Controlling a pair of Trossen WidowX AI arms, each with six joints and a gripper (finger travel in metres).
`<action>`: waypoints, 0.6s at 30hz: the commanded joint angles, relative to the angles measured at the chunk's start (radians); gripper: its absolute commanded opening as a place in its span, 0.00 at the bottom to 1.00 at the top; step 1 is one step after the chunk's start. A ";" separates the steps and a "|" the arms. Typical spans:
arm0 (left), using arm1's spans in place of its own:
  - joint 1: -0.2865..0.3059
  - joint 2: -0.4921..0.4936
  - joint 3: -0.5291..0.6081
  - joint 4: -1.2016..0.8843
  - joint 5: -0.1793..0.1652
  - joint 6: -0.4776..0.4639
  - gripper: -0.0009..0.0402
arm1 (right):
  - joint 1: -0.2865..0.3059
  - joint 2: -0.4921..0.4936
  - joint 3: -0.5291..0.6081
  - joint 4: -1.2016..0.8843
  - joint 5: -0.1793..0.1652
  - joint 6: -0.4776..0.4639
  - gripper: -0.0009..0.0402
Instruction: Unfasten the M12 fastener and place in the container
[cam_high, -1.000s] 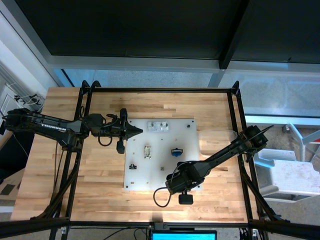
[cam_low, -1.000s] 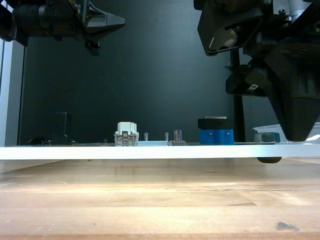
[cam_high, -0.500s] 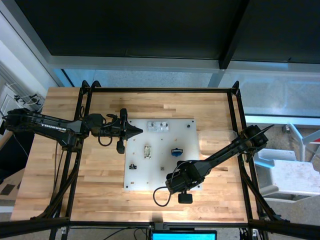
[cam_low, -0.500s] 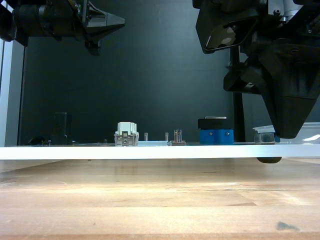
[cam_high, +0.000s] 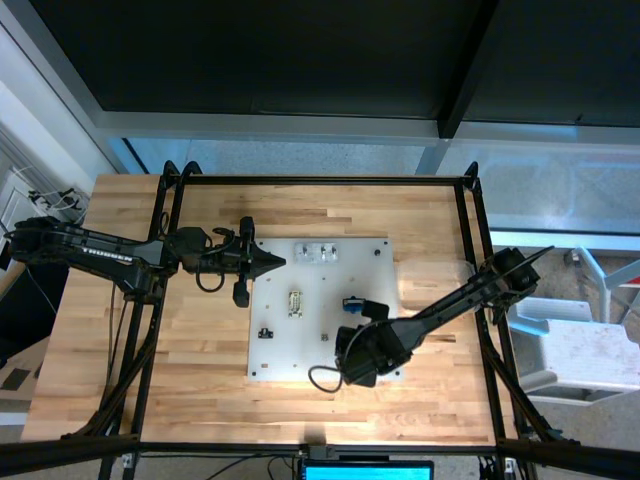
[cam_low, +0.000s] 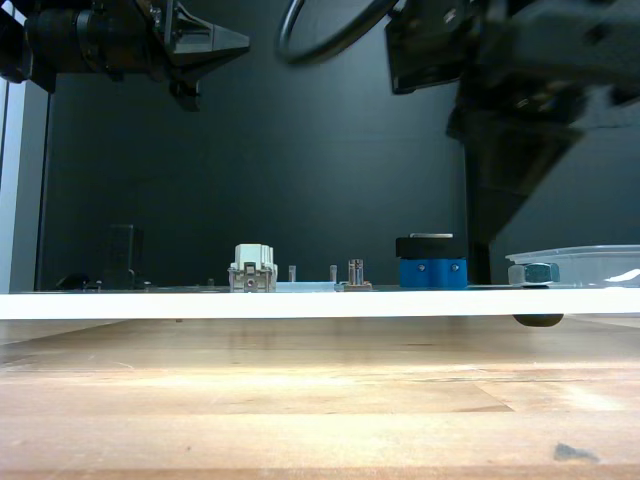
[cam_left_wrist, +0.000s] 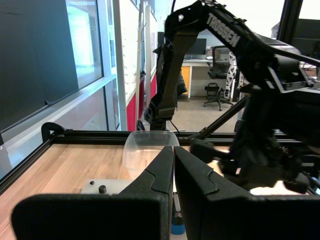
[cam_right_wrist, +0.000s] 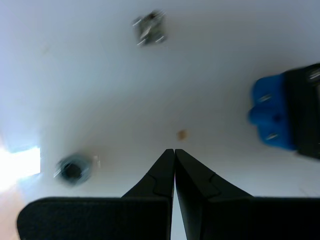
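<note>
Right pincer (cam_right_wrist: 174, 150), tips pressed together on nothing, points down at the flat white board (cam_right_wrist: 100, 90), lower centre in the high view. The small silver hex nut (cam_right_wrist: 73, 170) sits nearby on the board, outside the pale translucent tray (cam_high: 422, 272); whether on its stud, I cannot tell. Left pincer (cam_high: 278, 262), likewise closed, hovers centre-left.

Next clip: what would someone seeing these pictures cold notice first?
The right gripper dominates: it hangs above the near right part of the white board, fingers shut on nothing. Beside it the small silver M12 fastener sits on the board, not in the container off the board's right edge. The left gripper hovers parked, fingers shut, over the board's far left edge.
</note>
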 joint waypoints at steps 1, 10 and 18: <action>0.000 0.000 0.000 0.002 0.000 0.000 0.02 | 0.000 -0.001 0.000 0.001 -0.047 -0.003 0.02; 0.000 0.000 0.000 0.000 0.000 0.000 0.02 | 0.002 -0.007 0.000 0.082 -0.350 -0.047 0.02; 0.000 0.000 0.000 0.000 0.000 0.000 0.02 | 0.001 -0.003 -0.008 0.134 -0.418 -0.051 0.02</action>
